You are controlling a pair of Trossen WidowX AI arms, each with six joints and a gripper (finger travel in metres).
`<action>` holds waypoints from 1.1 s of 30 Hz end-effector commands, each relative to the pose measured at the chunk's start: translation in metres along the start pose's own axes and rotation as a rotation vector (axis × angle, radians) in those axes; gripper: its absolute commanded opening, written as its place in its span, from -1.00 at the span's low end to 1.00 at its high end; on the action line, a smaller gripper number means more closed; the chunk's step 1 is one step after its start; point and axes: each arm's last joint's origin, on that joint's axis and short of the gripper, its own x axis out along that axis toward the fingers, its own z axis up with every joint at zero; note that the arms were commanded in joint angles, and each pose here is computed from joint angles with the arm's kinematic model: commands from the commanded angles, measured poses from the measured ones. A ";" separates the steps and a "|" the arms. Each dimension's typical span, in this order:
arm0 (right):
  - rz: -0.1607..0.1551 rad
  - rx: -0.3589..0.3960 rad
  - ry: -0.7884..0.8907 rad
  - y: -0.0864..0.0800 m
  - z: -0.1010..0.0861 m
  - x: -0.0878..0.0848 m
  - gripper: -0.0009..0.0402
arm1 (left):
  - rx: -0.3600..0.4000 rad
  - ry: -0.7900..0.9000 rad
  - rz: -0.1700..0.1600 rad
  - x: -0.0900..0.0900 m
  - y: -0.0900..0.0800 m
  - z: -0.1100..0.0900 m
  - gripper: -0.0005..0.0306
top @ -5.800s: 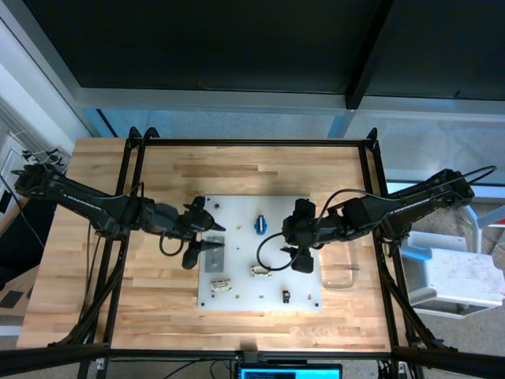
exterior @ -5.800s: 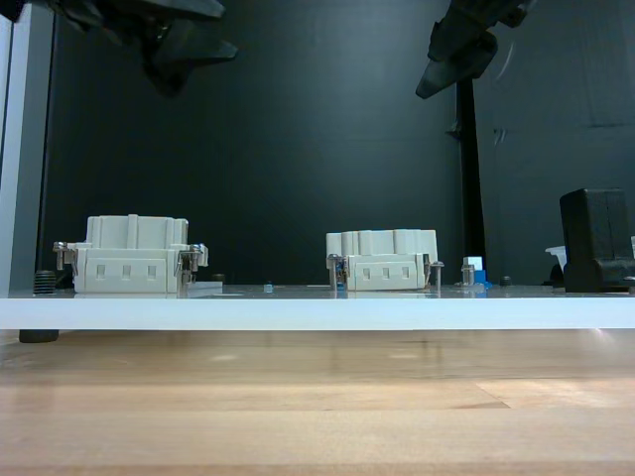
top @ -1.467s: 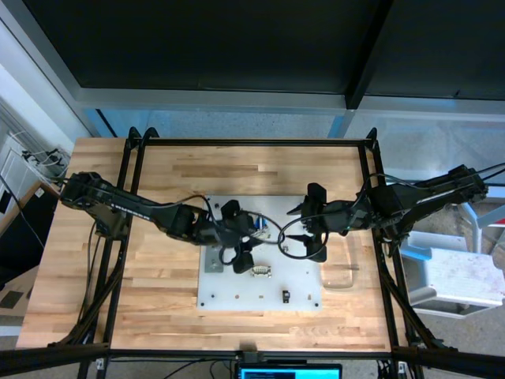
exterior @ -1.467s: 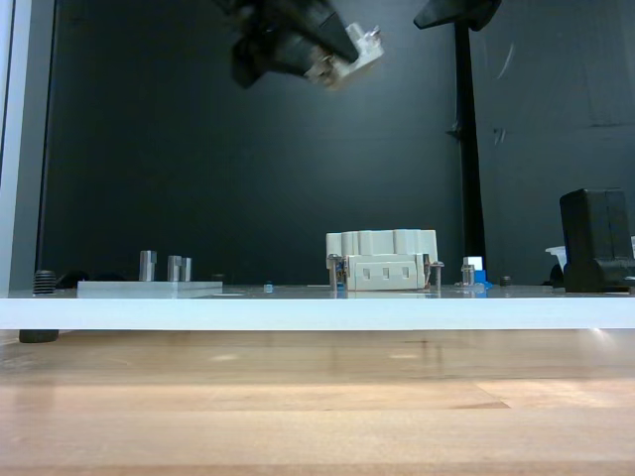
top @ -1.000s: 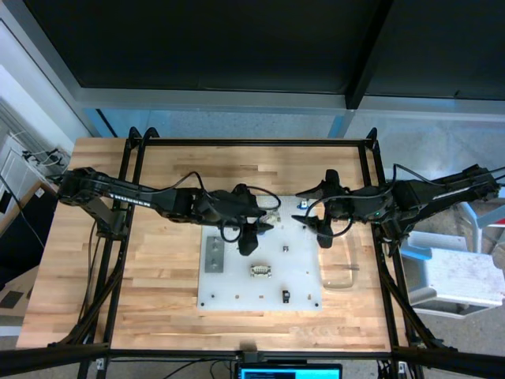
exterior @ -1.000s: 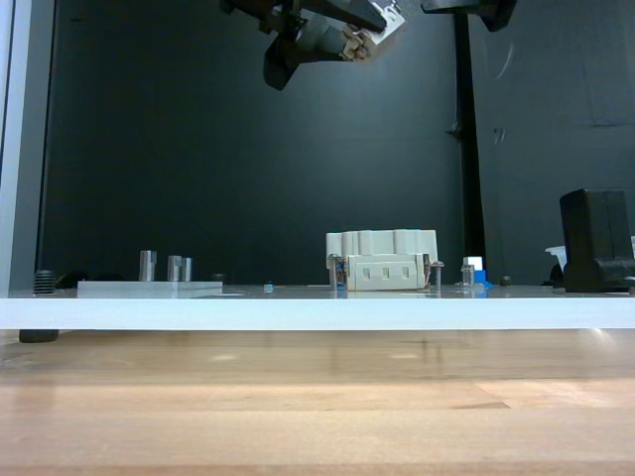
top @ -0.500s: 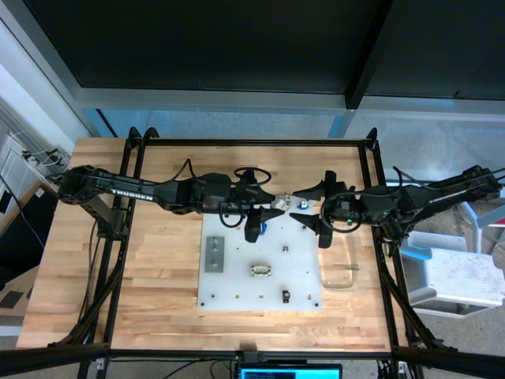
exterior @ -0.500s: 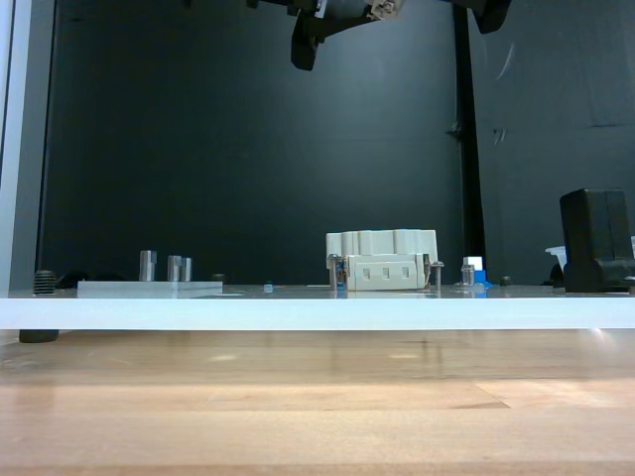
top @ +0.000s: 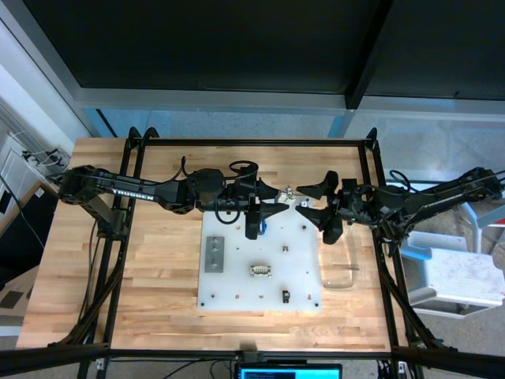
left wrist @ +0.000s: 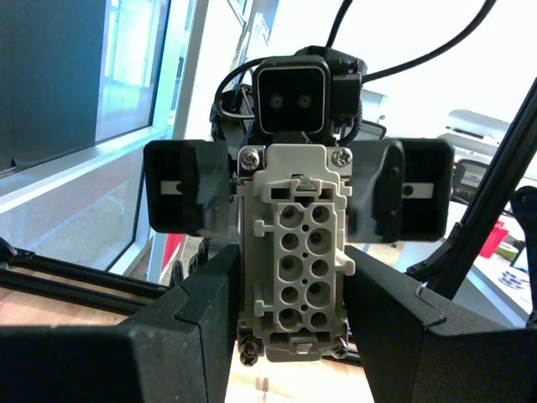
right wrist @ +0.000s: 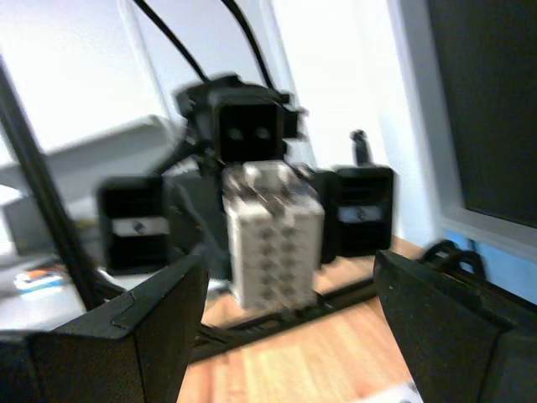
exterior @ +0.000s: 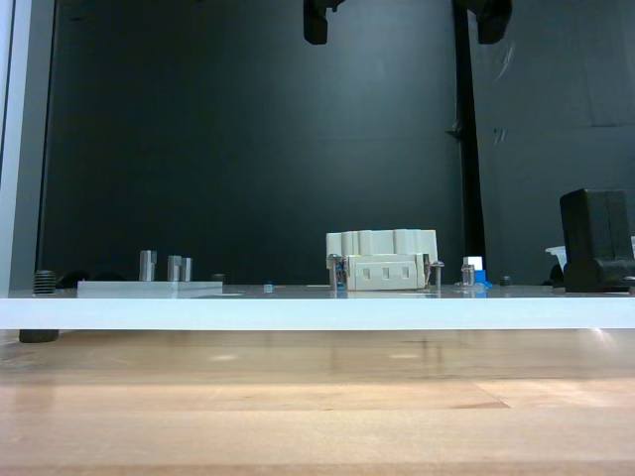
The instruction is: Pick the HAN10E connector and install in the HAN10E hub
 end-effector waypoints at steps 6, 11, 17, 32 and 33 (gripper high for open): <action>0.080 0.046 -0.011 -0.011 0.001 0.017 0.38 | -0.002 -0.020 -0.024 0.000 -0.001 0.002 -0.74; 0.101 0.049 -0.025 -0.011 -0.003 0.024 0.38 | -0.002 -0.024 -0.025 0.000 -0.001 0.002 -0.74; 0.124 0.054 -0.016 -0.011 -0.007 0.029 0.38 | -0.004 -0.020 -0.028 0.000 -0.001 0.002 -0.74; 0.145 0.042 -0.039 -0.011 -0.005 0.029 0.13 | -0.004 -0.014 -0.045 0.000 -0.001 0.001 -0.74; 0.146 0.042 -0.038 -0.010 -0.005 0.029 0.08 | -0.005 -0.014 -0.045 0.000 -0.001 0.001 -0.74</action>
